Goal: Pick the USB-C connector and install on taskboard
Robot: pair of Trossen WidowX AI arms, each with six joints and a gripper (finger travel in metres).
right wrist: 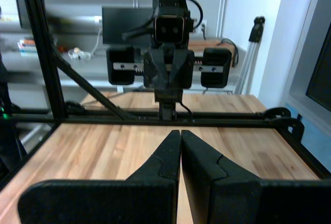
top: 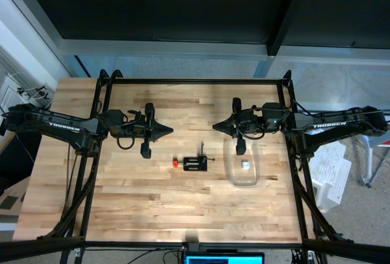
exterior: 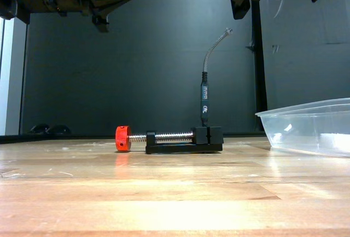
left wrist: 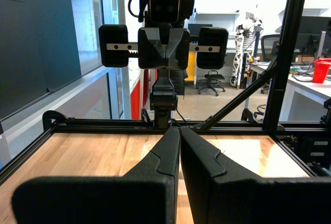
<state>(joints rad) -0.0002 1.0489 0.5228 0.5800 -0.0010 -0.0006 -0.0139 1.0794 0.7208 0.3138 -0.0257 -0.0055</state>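
Observation:
The taskboard (top: 195, 164) is a small black clamp block with an orange-red knob (exterior: 123, 138), lying mid-table. The USB-C connector (exterior: 204, 99), a thin black plug with a bent metal stub on top, stands upright from the block's right end; from above it shows as a thin dark post (top: 203, 150). My left gripper (top: 170, 131) hangs high above the table, left of the board, shut and empty. My right gripper (top: 214, 126) faces it from the right, also shut and empty. Each wrist view shows closed fingertips (left wrist: 179, 131) (right wrist: 180, 133) over bare wood.
A clear plastic tray (top: 234, 175) sits right of the taskboard, under the right arm, with a small white block (top: 245, 164) in it. A black frame rail (top: 195, 82) borders the table's far edge.

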